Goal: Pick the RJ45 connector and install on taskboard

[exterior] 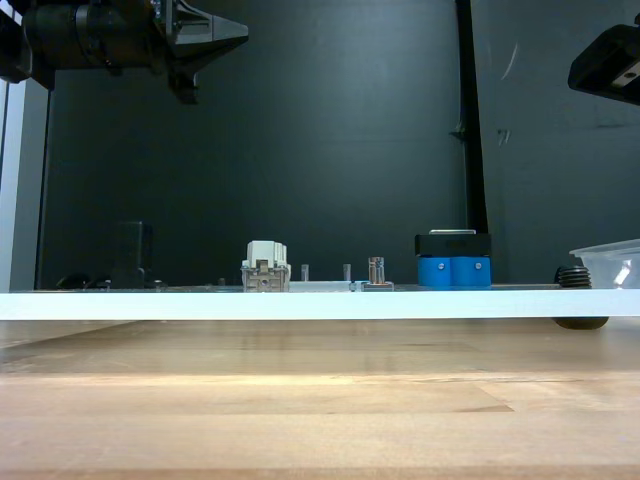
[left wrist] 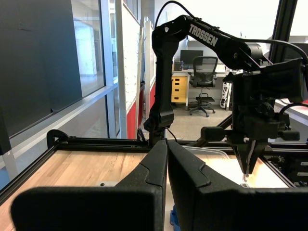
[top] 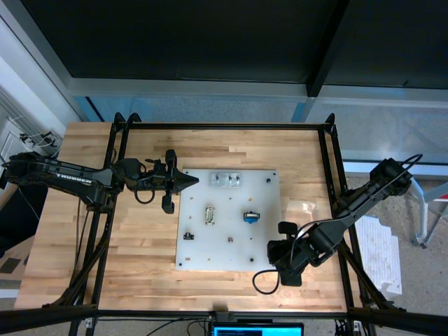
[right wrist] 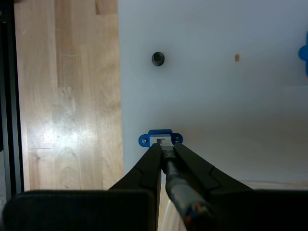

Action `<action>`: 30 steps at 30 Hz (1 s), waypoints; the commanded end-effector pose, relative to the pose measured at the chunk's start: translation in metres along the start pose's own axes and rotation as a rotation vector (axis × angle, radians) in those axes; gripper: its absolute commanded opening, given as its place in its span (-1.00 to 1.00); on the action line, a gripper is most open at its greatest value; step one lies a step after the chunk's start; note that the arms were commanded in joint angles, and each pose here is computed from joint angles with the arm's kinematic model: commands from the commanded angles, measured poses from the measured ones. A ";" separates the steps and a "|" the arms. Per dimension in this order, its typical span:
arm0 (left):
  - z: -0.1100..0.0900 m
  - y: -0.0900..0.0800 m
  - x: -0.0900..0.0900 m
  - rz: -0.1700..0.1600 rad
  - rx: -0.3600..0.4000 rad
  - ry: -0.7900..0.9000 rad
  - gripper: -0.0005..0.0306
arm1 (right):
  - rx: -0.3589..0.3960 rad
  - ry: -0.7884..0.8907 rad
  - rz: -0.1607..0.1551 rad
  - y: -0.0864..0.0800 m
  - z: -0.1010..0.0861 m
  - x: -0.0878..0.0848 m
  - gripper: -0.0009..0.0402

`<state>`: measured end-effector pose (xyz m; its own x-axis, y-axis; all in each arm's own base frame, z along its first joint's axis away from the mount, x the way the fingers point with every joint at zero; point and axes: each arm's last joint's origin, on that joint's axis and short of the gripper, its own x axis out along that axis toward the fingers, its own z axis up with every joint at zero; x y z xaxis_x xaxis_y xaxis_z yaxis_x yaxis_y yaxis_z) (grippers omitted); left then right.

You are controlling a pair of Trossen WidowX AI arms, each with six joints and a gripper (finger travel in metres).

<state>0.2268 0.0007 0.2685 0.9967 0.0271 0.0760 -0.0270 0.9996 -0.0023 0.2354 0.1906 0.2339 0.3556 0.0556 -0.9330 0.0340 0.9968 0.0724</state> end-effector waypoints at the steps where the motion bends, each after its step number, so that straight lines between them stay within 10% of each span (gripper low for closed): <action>1: 0.000 0.000 0.000 0.000 0.000 0.000 -0.96 | -0.003 0.001 0.001 0.002 0.000 0.002 -0.96; 30: 0.000 0.000 0.000 0.000 0.000 0.000 -0.97 | -0.037 0.014 -0.013 0.004 -0.002 0.011 -0.96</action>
<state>0.2268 0.0007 0.2686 0.9967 0.0271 0.0764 -0.0270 0.9996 -0.0023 0.2374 0.1955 0.2233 0.3434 0.0451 -0.9381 0.0029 0.9988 0.0491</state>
